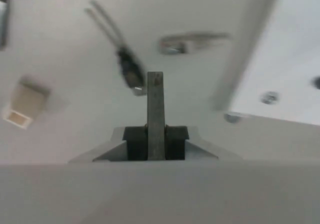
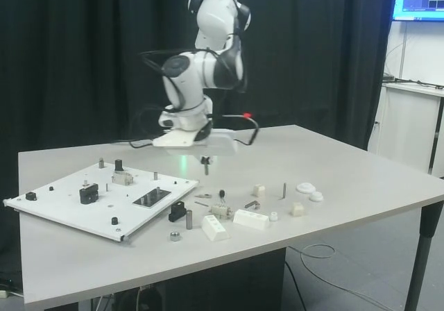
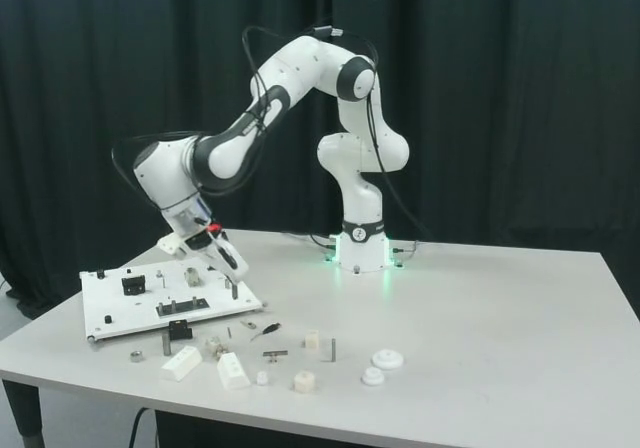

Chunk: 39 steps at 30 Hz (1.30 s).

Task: Place square peg 3.

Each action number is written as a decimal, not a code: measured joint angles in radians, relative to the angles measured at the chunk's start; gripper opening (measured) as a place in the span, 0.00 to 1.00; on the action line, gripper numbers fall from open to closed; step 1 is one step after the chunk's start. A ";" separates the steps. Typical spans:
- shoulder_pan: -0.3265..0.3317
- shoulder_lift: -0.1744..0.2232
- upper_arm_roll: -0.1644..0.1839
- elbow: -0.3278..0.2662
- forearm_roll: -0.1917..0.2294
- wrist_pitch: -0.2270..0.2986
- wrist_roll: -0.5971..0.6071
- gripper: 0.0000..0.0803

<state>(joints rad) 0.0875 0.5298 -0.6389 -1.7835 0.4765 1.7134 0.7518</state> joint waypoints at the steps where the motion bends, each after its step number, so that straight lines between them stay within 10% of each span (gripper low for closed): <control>1: 0.006 0.001 0.007 0.002 0.000 0.008 0.008 0.09; 39: 0.061 0.118 0.167 0.042 -0.002 0.091 0.047 0.09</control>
